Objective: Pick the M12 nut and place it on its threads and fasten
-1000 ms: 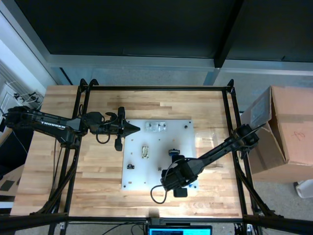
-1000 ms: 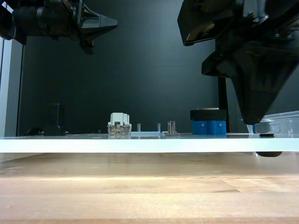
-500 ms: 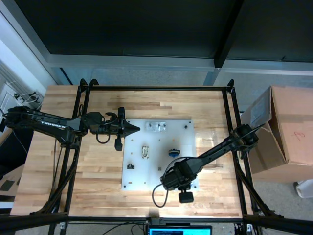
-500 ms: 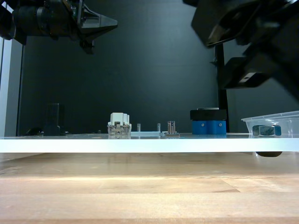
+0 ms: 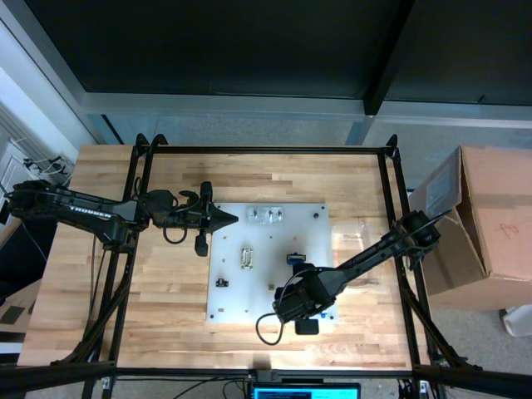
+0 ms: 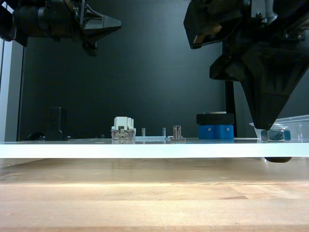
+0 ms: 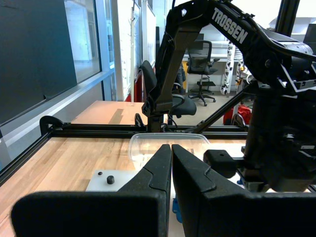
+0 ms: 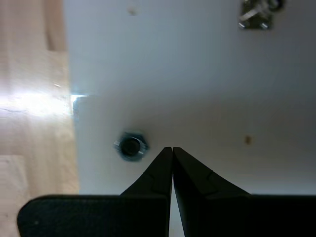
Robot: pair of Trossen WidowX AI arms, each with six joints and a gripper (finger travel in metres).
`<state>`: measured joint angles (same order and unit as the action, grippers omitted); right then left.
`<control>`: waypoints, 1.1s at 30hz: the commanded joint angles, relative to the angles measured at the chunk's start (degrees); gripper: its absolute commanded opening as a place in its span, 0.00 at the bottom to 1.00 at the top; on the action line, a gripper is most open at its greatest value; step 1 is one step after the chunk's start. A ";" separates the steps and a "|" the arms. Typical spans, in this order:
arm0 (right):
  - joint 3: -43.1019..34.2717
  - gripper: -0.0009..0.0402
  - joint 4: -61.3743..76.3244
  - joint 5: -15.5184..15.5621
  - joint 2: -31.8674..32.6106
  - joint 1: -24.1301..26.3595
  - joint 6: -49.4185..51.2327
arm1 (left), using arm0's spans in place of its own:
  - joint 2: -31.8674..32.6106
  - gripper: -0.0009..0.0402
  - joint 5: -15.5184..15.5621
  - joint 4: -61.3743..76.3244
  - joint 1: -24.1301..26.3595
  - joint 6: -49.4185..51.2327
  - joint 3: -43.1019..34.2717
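The silver M12 nut [image 8: 131, 146] sits on its stud, dark stud end showing in its hole, near the white board's [image 8: 207, 89] edge. In the low view the nut [image 6: 275, 135] sits low on the stud and no ribs show beneath it. My right gripper [image 8: 172, 148] is shut with nothing between its fingers, its tips just beside the nut. Seen level, the right gripper [image 6: 267, 127] points down right above the nut. From above, the right gripper [image 5: 304, 306] hides the nut. My left gripper [image 5: 233, 219] is shut and empty, hovering high over the board's far left edge.
A clear tray [image 5: 353, 233] stands just right of the board, behind the stud in the low view. A blue block [image 6: 215, 131], a white connector [image 6: 123, 131] and a small silver post [image 6: 177, 132] stand mid-board. A cardboard box [image 5: 482, 224] sits off the table's right side.
Half a second ago the right gripper was lifted and swung off the nut; now it points down over it again. The nut sits slightly lower than a second ago. The left arm is unmoved.
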<state>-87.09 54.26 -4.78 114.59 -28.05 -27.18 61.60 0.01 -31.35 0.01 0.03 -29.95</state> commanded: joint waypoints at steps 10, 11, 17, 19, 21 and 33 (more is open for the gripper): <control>-0.07 0.02 0.55 20.04 0.26 0.04 0.87 | 0.00 0.02 0.00 -0.02 0.00 0.00 0.00; -0.07 0.02 0.85 19.28 0.20 0.04 0.87 | 0.00 0.02 0.00 -0.02 0.00 0.00 0.00; -0.07 0.02 1.77 16.06 0.15 0.04 0.61 | 0.00 0.02 0.00 -0.02 0.00 0.00 0.00; -0.07 0.02 1.86 14.82 0.15 0.07 0.57 | 0.00 0.02 0.00 -0.02 0.00 0.00 0.00; -0.07 0.02 1.88 12.61 0.15 0.04 0.59 | 0.00 0.02 0.00 0.00 -0.02 0.00 0.00; -0.04 0.02 -0.07 -2.71 0.26 0.04 -0.79 | 0.00 0.02 0.00 -0.02 0.00 0.00 0.00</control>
<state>-87.11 54.59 -8.54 114.76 -28.01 -28.18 61.60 0.03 -31.35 0.01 0.03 -29.95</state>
